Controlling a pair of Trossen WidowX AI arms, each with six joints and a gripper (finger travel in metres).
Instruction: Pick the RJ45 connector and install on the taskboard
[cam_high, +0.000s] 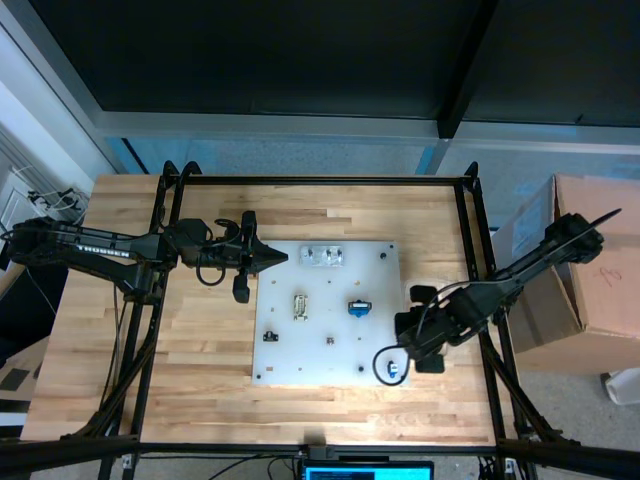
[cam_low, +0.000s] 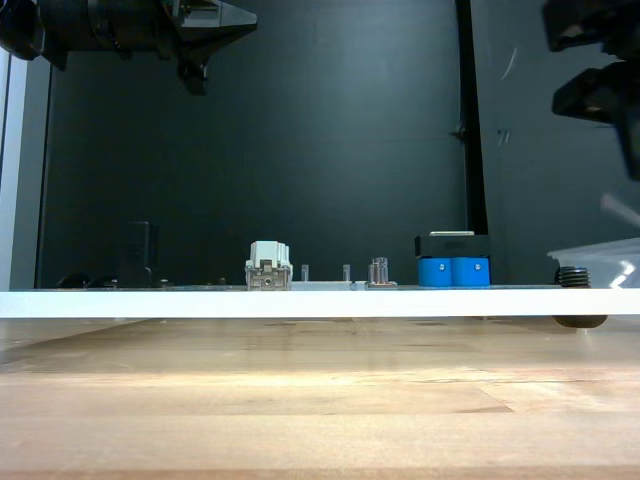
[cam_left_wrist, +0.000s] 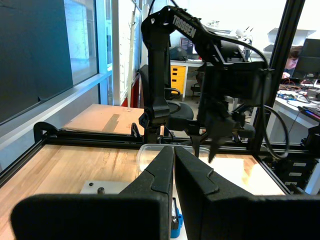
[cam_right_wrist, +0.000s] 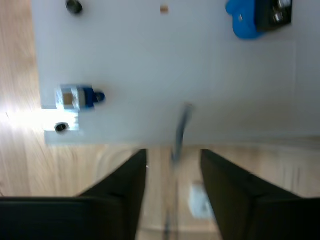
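1. My right gripper (cam_right_wrist: 173, 155), fingers apart and empty, hangs over the bench (cam_high: 450, 410) just off the board's (cam_high: 300, 350) 3 o'clock edge.
2. The connector (cam_right_wrist: 75, 97) rests on the board's 5 o'clock corner, at 7 o'clock from that gripper. Its long axis seems to run 12-to-6. I cannot tell whether it is seated or loose.
3. My left gripper (cam_high: 272, 257), fingers together, hovers at the board's 10 o'clock edge, well apart from the connector. The right gripper is nearer.

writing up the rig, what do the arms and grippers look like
Both arms are black with slim jointed links. The left arm carries white lettering; the right arm reads TROSSEN in white. A black cable loops by each wrist. The left gripper, over the board's left edge, and the right gripper, at its right edge, have black wedge-shaped fingers.
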